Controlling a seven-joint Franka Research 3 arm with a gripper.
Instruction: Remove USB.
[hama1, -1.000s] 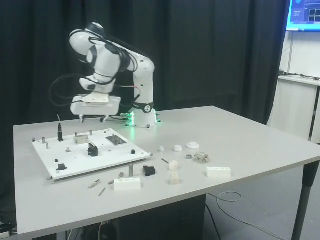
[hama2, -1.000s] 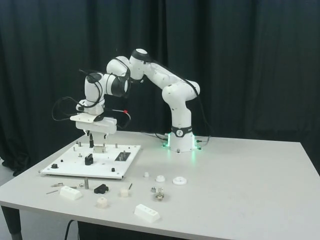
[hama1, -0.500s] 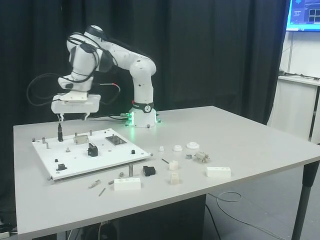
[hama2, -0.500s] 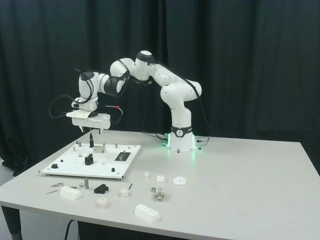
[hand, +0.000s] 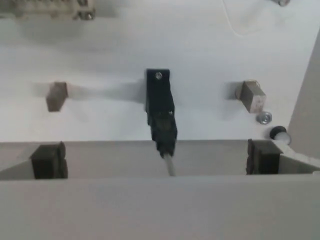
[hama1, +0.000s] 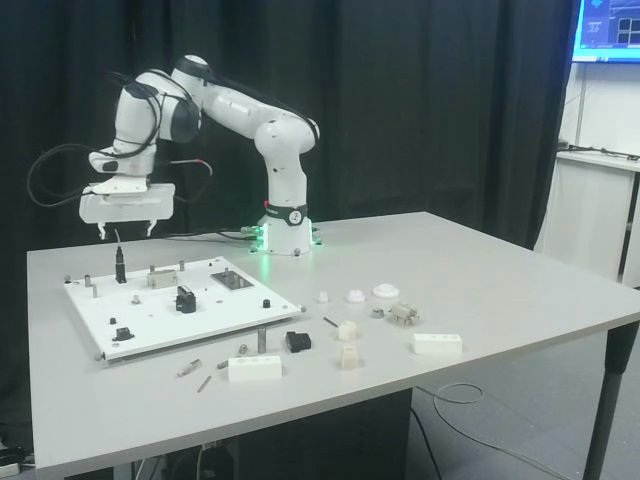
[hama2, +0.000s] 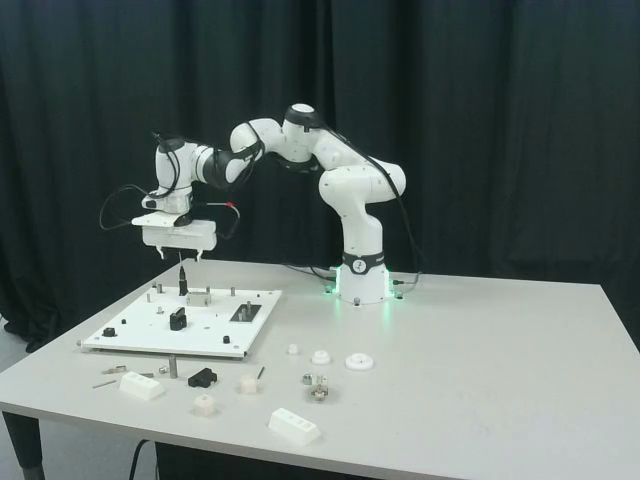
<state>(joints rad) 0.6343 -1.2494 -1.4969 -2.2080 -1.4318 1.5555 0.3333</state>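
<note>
The USB plug (hand: 160, 112) stands upright in its socket near the far left corner of the white board (hama1: 230, 312), a short black body with a thin cable stub rising from its top; in the first room view it is the small dark post (hama1: 119, 263) directly under the arm's hand. We judge it light and stiff, a hard moulded shell that will not deform, but seated with some friction, so it should come out only with a straight pull along its own axis. We would take hold on the two flat sides of the black body, low enough to avoid the cable stub, which looks too thin and pliable to pull on. A tilted pull could bind the plug or lift the board off the worktop (hama1: 480, 270).

The jaws (hand: 155, 159) hang spread wide above the plug, one dark fingertip (hand: 48, 161) on each side and well apart from it, holding nothing.

Compared with a second ago, the arm has swung from over the middle of the board toward its left end, and the hand now sits higher and squarely above the plug. The loose parts on the worktop have not moved.
</note>
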